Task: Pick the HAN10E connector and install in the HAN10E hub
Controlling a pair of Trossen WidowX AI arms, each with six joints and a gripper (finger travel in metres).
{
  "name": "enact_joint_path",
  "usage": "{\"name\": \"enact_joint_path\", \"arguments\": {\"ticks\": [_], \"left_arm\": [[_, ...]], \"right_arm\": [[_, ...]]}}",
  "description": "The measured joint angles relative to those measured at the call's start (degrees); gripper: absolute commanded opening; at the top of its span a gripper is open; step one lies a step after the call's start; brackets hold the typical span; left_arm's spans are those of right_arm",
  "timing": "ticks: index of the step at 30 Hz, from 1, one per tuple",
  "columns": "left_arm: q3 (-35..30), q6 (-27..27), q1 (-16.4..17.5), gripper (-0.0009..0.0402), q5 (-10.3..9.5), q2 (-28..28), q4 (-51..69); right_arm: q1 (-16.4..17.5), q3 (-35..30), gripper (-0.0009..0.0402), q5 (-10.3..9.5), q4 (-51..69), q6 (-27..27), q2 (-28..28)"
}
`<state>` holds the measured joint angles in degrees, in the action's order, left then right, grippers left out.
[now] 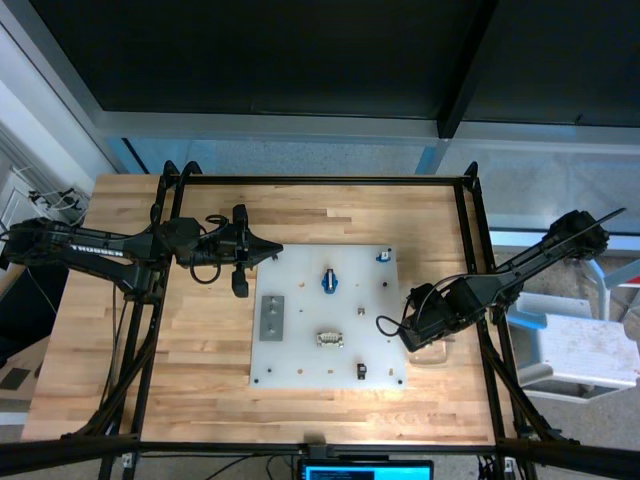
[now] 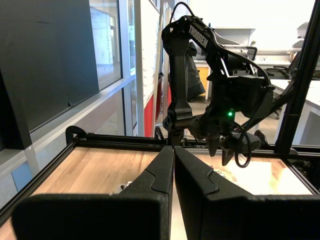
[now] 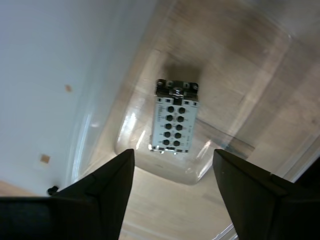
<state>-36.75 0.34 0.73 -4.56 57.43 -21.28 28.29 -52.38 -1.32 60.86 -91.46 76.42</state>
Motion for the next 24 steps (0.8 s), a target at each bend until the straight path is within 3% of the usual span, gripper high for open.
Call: {"name": "enact_joint_path", "arguments": {"ticks": [10,16,24], "left_arm": [[0.0,0.0,0.0,0.0000,0.00,0.0,0.0],[0.0,0.0,0.0,0.0000,0.02,0.0,0.0],[0.0,0.0,0.0,0.0000,0.00,0.0,0.0]], "right_arm": [[0.0,3.6,0.0248,-0.37,-4.1,-1.7,0.0],[0.0,5.7,0.0247,-1.77,-6.8,-2.6,1.6],[-0.3,8.4,0.0247,-1.75,-12.2,-3.9,2.8]]}}
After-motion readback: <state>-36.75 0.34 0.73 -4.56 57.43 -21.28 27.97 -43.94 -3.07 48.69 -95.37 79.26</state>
